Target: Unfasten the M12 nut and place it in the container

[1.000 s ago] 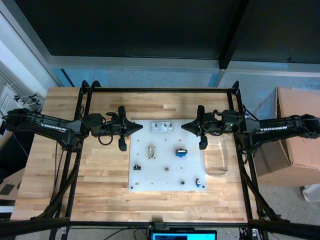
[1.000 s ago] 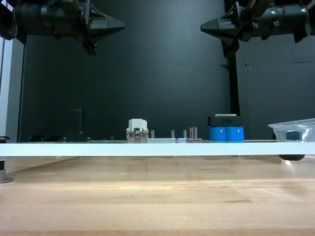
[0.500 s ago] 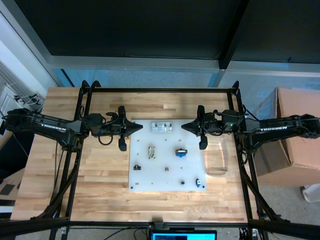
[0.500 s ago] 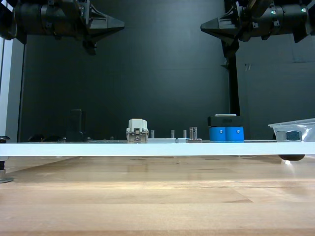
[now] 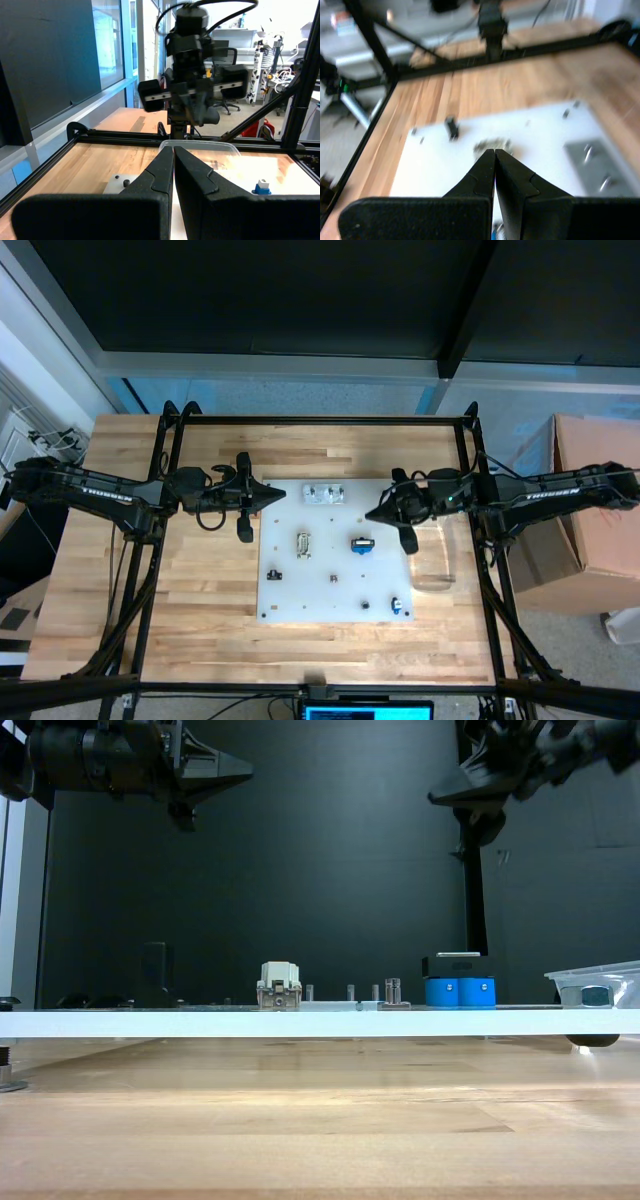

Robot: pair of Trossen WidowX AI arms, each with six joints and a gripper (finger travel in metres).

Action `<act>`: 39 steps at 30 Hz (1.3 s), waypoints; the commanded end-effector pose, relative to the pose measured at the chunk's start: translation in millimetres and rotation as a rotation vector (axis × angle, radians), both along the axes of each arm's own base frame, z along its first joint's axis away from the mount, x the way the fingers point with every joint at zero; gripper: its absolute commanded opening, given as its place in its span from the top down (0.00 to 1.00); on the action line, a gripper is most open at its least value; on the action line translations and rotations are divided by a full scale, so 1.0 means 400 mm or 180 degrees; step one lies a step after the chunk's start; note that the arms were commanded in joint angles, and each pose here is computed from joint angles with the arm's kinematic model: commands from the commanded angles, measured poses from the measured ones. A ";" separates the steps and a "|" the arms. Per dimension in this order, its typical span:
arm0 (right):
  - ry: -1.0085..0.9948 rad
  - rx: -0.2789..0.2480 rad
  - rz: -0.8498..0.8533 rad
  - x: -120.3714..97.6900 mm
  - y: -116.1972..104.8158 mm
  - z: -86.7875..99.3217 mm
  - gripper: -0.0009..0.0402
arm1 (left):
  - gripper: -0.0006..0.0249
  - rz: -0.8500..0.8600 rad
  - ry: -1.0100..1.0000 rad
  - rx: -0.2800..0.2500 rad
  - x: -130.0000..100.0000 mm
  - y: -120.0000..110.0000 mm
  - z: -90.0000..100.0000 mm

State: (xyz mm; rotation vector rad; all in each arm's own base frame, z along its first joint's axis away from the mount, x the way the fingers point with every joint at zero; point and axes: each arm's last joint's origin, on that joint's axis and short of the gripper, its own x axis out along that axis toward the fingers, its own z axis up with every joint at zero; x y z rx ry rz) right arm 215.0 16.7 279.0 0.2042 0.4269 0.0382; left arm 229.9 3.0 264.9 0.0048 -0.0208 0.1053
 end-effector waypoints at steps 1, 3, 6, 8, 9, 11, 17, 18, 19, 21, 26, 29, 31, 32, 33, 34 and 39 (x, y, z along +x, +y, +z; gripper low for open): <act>0.0414 0.0014 0.0070 0.008 0.033 0.018 0.98 | 0.98 -0.0001 0.0000 0.0001 0.000 0.000 0.000; 0.0679 0.0040 0.0119 0.018 0.051 0.025 0.98 | 0.98 0.0000 -0.0001 0.0001 0.000 0.000 0.000; 0.1087 0.0118 0.0133 0.032 0.078 0.034 0.98 | 0.98 0.0000 -0.0001 0.0001 0.000 0.000 0.000; 0.1363 0.0187 0.0095 0.041 0.095 0.038 0.98 | 0.98 -0.0001 -0.0001 0.0001 0.000 0.000 0.000; 0.1504 0.0213 0.0073 0.047 0.103 0.037 0.98 | 0.98 -0.0001 -0.0001 0.0001 0.000 0.000 0.000; 0.1766 0.0226 0.0046 0.058 0.120 0.038 0.98 | 0.98 -0.0001 0.0000 0.0001 0.000 0.000 0.000; 0.2314 0.0169 0.0058 0.093 0.184 0.041 0.98 | 0.98 -0.0001 0.0000 0.0001 0.000 0.000 0.000; 0.2346 0.0180 0.0064 0.100 0.197 0.043 0.98 | 0.98 0.0000 -0.0001 0.0001 0.000 0.000 0.000; 0.2372 0.0192 0.0066 0.106 0.209 0.047 0.98 | 0.98 -0.0001 -0.0001 0.0001 0.000 0.000 0.000; 0.2431 0.0219 0.0051 0.116 0.230 0.055 0.98 | 0.98 -0.0001 0.0000 0.0001 0.000 0.000 0.000; 0.2691 0.0283 -0.0093 0.138 0.275 0.071 0.98 | 0.98 -0.0001 -0.0001 0.0001 0.000 0.000 0.000; 0.2834 0.0344 -0.0244 0.158 0.296 0.079 0.98 | 0.98 -0.0001 0.0000 0.0001 0.000 0.000 0.000; 0.2916 0.0421 -0.0385 0.172 0.307 0.086 0.98 | 0.98 0.0000 -0.0001 0.0001 0.000 0.000 0.000; 0.2942 0.0461 -0.0455 0.180 0.312 0.088 0.98 | 0.98 -0.0001 -0.0001 0.0001 0.000 0.000 0.000; 0.2963 0.0498 -0.0516 0.188 0.316 0.089 0.98 | 0.98 -0.0001 -0.0001 0.0001 0.000 0.000 0.000; 0.2976 0.0538 -0.0572 0.196 0.321 0.092 0.98 | 0.98 0.0000 -0.0001 0.0001 0.000 0.000 0.000; 0.3081 0.0687 -0.0797 0.232 0.342 0.086 0.98 | 0.98 -0.0001 -0.0001 0.0001 0.000 0.000 0.000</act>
